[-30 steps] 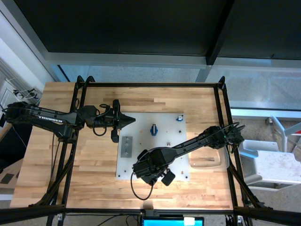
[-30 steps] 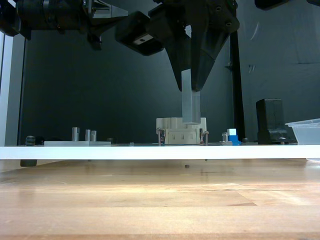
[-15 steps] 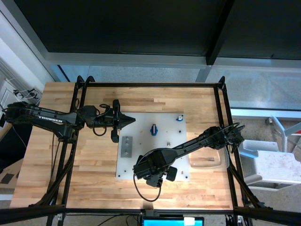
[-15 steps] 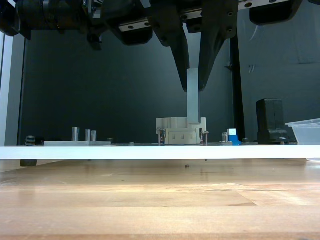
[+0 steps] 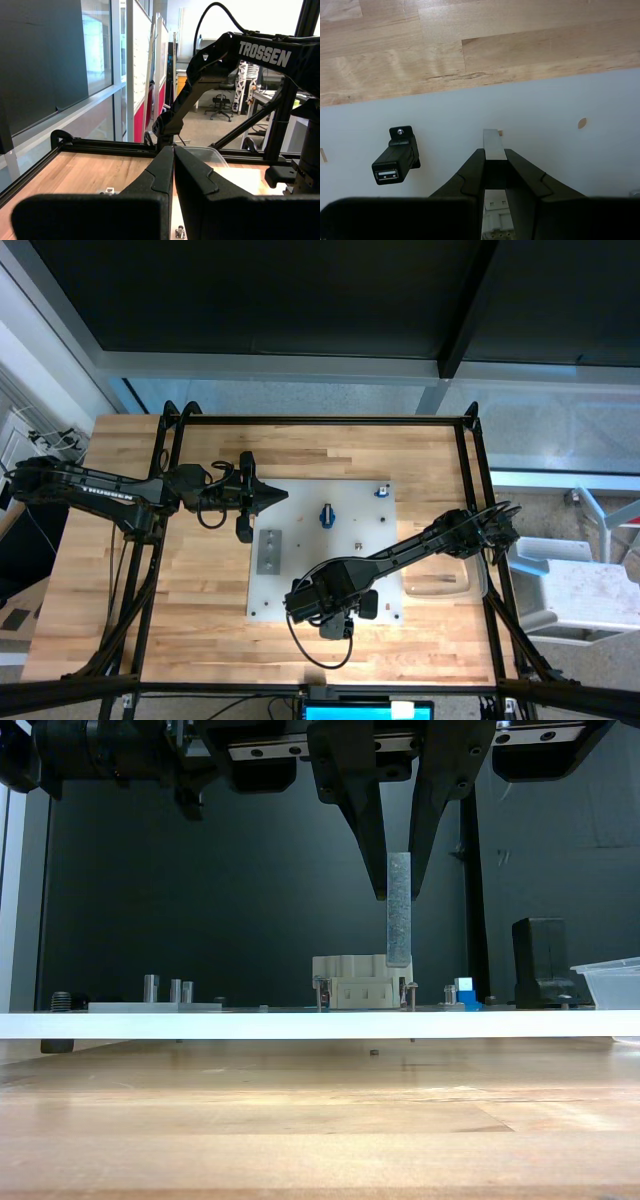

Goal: Pick the 16mm bar and place in it's hole on the taskboard

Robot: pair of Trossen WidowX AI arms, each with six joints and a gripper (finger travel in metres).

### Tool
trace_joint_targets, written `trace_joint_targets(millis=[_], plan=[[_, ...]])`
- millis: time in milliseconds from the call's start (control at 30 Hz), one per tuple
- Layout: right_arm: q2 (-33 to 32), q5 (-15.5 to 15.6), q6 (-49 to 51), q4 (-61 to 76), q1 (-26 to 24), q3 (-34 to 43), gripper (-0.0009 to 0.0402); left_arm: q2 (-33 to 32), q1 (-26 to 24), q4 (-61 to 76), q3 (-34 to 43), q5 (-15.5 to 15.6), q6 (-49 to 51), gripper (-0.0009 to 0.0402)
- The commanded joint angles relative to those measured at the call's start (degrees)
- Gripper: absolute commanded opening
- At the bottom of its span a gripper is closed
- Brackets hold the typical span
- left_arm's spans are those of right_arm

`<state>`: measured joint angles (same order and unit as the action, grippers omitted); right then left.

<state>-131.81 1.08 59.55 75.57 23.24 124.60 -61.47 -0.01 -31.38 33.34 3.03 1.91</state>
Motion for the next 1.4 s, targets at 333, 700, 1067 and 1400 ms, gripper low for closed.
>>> trace_joint_targets(millis=[333,700,1067,1400], plan=[[-1.95,-0.26,2.03,-0.81,-0.22,-0.07,0.0000,-0.02,0.00,0.00,0.02,0.00,0.00,0.0000],[-1.97,-0.52,2.97,-1.49,-0.50,-0.35,0.0000,-0.02,0.02,0.00,0.02,0.00,0.00,0.0000],[-2.71,-0.46,2.47,-2.32,-0.50,-0.39,0.0008,-0.02,0.02,-0.04,0.02,-0.02,0.00,0.0000],[-2.67,-0.48,2.47,-2.60,-0.52,-0.39,0.0068,-0.02,0.02,0.00,0.02,0.00,0.00,0.0000]])
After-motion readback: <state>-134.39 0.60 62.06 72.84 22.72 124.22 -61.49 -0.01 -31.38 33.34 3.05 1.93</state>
